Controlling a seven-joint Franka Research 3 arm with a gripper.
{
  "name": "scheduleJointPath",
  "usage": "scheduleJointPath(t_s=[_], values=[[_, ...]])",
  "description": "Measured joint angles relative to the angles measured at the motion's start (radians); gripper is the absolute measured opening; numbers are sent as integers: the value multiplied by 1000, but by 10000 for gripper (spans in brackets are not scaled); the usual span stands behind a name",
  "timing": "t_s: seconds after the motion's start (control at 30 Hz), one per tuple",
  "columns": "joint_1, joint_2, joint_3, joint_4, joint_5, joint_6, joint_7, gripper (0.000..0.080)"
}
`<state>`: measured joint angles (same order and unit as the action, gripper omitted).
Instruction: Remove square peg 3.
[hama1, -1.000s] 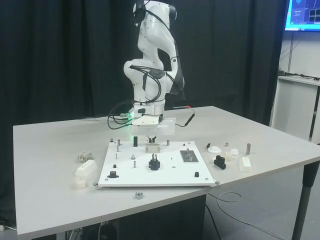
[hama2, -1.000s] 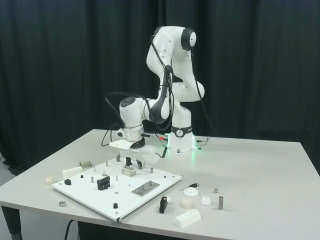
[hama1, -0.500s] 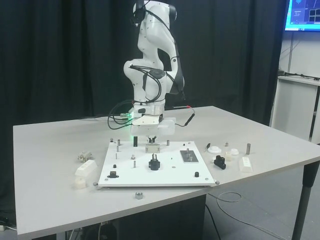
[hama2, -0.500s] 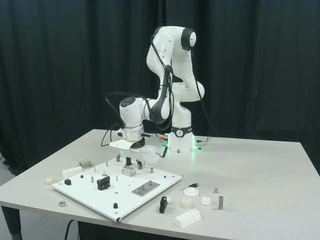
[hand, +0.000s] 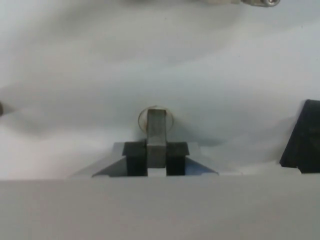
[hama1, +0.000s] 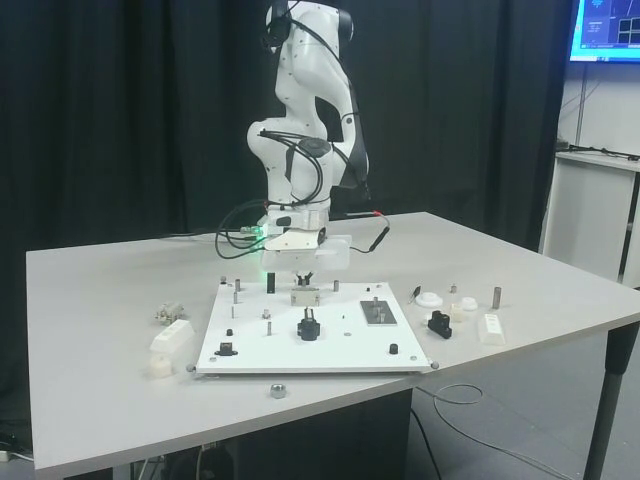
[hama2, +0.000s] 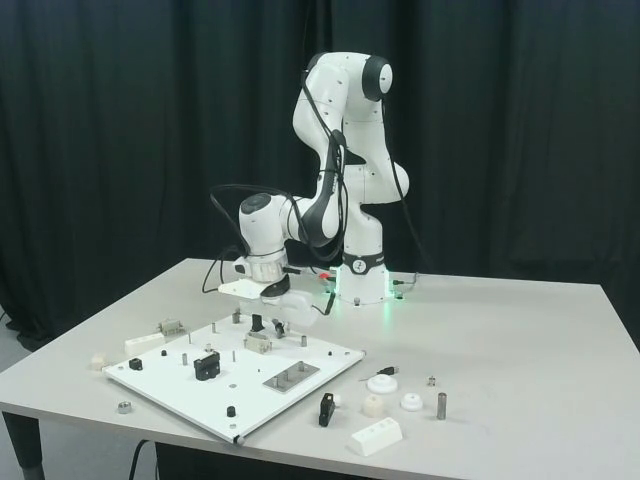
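The end effector (hand: 156, 159) grips the grey square metal peg (hand: 156, 134); peg upright over the white board (hama1: 310, 335); grey counter (hama1: 100, 300) beneath.

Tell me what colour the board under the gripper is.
White; the board shows best in the second room view, below the gripper.

Hidden and cut-off parts around the end effector

In the wrist view the end effector (hand: 156, 161) shows only its pad tips; the blurred band across the lower frame covers the rest, and the peg (hand: 156, 137) base is hidden. A black block (hand: 302, 137) is cut by the right edge. In both room views the fingertips are too small to make out.
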<state>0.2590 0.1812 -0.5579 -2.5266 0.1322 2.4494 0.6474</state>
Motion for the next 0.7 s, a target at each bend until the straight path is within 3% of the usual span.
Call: scheduleJointPath(t_s=[0.47, 0.7], values=[[-1, -11, -3, 0, 0, -7, 21, 75], [-1, -37, -13, 0, -1, -30, 29, 75]])
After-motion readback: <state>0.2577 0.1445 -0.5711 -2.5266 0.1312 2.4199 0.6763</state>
